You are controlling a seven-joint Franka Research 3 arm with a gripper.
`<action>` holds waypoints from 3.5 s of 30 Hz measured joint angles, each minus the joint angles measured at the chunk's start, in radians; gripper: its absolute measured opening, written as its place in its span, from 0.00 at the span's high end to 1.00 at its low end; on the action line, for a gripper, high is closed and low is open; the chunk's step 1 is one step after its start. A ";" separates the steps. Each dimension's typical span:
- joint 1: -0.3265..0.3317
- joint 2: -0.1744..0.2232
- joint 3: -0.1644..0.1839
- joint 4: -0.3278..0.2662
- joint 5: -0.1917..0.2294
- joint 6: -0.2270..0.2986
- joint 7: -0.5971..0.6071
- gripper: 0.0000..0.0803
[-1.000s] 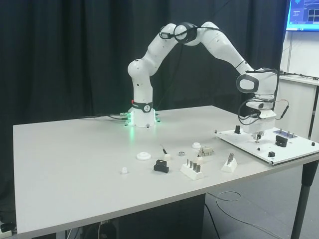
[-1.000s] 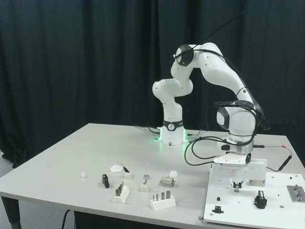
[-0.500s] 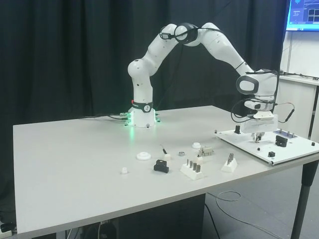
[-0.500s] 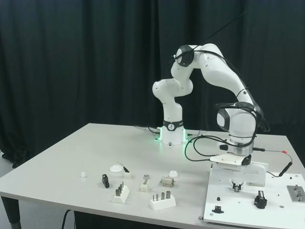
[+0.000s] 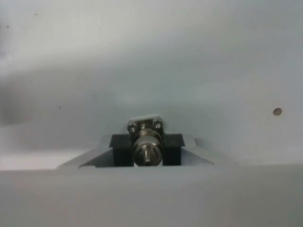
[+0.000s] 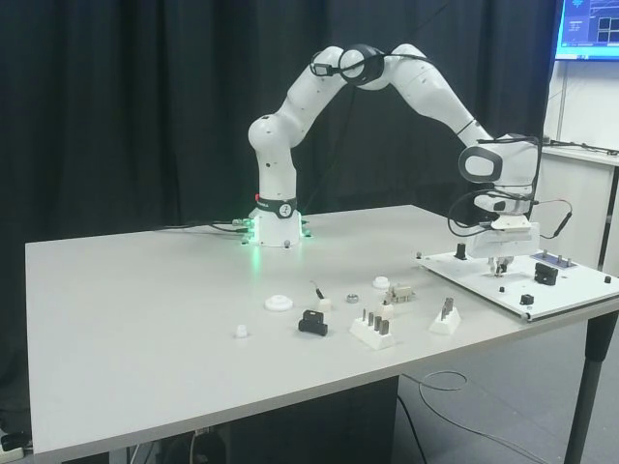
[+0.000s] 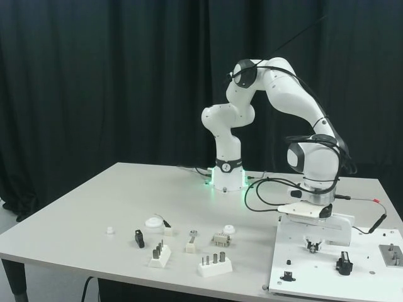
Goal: Insert BNC.
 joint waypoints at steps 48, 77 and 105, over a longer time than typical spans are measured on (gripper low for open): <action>0.009 0.003 -0.006 0.003 -0.020 0.001 -0.056 0.84; 0.012 0.005 -0.009 0.003 -0.020 0.005 0.235 0.84; 0.028 0.007 -0.025 0.003 -0.020 0.007 0.527 0.84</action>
